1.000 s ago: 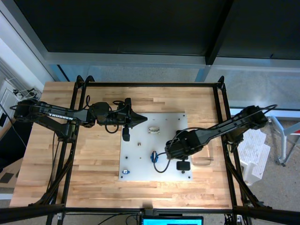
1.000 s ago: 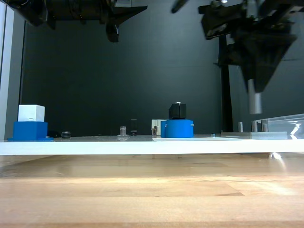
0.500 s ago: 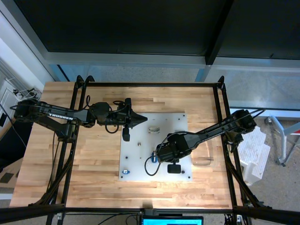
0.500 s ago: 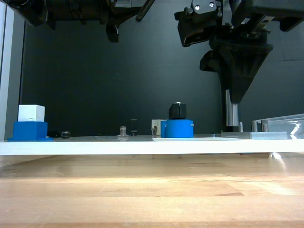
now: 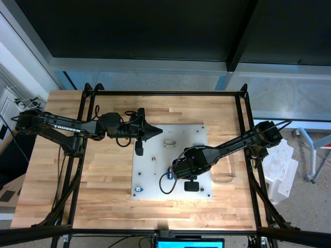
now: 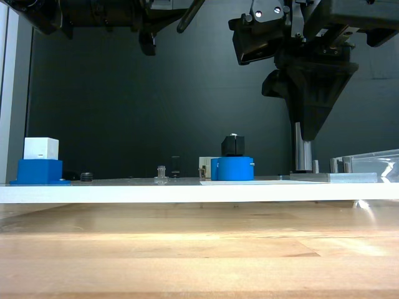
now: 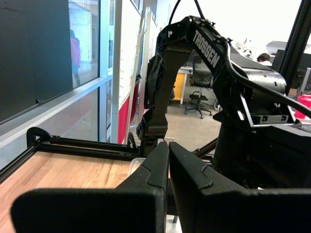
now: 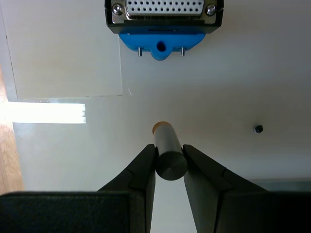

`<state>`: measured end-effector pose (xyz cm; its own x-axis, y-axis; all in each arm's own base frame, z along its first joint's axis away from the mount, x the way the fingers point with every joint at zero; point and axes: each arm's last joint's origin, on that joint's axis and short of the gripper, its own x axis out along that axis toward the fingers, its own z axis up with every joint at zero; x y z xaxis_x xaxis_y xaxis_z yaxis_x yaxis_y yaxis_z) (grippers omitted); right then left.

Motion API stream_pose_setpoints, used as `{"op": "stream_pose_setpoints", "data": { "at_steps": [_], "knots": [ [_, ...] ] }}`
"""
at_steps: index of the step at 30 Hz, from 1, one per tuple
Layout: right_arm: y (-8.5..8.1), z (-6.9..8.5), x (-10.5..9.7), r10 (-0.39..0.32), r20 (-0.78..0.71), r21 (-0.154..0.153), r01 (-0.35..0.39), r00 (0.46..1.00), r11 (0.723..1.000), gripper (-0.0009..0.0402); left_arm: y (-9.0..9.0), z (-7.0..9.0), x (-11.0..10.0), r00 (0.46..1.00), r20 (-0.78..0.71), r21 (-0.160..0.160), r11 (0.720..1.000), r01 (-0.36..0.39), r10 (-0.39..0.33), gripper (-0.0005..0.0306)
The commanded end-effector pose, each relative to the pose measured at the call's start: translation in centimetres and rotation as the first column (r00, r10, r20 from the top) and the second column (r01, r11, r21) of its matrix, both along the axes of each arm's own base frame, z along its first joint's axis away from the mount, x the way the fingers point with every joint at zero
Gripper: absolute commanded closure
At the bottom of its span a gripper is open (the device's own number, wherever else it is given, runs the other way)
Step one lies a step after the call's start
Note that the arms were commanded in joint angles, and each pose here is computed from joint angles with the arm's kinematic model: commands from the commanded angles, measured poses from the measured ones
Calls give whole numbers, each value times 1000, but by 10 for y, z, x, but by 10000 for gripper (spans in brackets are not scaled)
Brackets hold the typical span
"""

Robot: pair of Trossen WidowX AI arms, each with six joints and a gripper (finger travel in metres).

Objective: Pick the 16mm cylinder and install on the taskboard

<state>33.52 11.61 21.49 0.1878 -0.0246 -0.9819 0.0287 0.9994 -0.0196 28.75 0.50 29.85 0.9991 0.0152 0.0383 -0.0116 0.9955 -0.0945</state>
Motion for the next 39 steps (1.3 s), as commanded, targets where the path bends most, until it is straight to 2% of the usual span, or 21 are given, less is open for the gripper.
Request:
{"op": "stream_pose_setpoints", "data": {
  "at_steps": [1,29,39],
  "knots": [
    [0,-4,0,0,5,2,0,1000,1000,387,0,0,0,1000,0,0,1000,0,0,300],
    [-1,-13,-3,3,-3,-1,-3,1000,1000,387,0,0,0,1000,0,0,1000,0,0,300],
    [-2,-29,-6,0,11,4,0,1000,1000,387,0,0,0,1000,0,0,1000,0,0,300]
  ]
}}
